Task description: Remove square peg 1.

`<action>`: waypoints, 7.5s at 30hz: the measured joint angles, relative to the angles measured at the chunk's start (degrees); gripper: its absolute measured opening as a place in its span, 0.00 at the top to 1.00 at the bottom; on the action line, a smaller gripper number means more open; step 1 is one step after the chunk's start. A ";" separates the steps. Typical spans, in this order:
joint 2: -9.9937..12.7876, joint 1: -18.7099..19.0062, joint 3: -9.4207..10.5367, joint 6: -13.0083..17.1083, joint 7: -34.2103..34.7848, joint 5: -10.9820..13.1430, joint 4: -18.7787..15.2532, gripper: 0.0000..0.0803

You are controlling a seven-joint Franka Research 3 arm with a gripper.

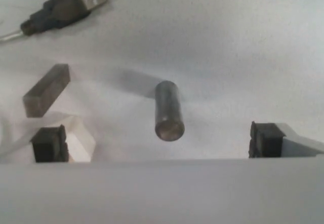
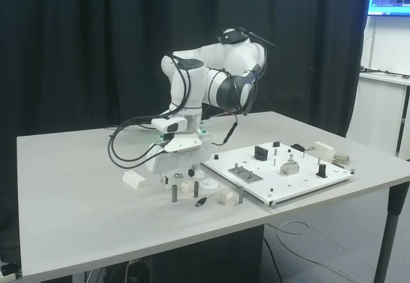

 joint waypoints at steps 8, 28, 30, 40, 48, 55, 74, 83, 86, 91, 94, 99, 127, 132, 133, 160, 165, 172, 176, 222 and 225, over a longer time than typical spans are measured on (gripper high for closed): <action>-0.01 0.00 -0.91 -1.11 0.06 -0.01 0.71 0.00; -0.11 0.06 -1.92 -1.77 0.11 -0.01 1.62 0.00; -0.16 0.06 -1.99 -1.91 0.14 -0.01 1.72 0.00; -0.20 0.08 -2.67 -3.28 0.99 -0.01 2.50 0.00; -0.38 0.66 -3.80 -7.00 2.14 -0.01 3.00 0.00; -0.90 2.54 -4.94 -12.75 4.29 0.44 3.00 0.00; -1.80 16.15 -6.48 -23.76 16.77 2.26 -0.92 0.00; -1.98 26.28 -7.67 -22.79 22.02 2.46 -6.72 0.00; -1.99 29.58 -7.97 -21.24 23.34 2.53 -8.85 0.00; -2.02 34.57 -8.06 -17.82 25.55 2.58 -12.22 0.00; -2.08 37.35 -8.05 -15.73 26.55 2.68 -14.27 0.00; -2.47 41.43 -8.04 -12.52 27.76 3.15 -17.66 0.00; -3.29 52.12 -4.26 1.68 30.96 8.07 -26.34 0.00; -3.31 52.35 -3.10 3.14 31.28 8.13 -26.34 0.00; -3.31 52.41 -2.94 3.27 31.48 8.13 -26.34 0.00; -3.32 55.70 -1.82 4.89 33.18 8.02 -29.32 0.00; -3.33 56.00 -1.60 5.56 33.57 8.07 -29.58 0.00; -3.42 56.09 -0.97 6.55 33.98 8.22 -29.60 0.00; -3.45 56.08 -0.58 6.89 34.15 8.27 -29.60 0.00; -3.46 55.88 1.08 8.79 34.05 9.97 -30.30 0.00; -3.46 55.84 1.28 8.96 33.69 9.97 -30.30 0.00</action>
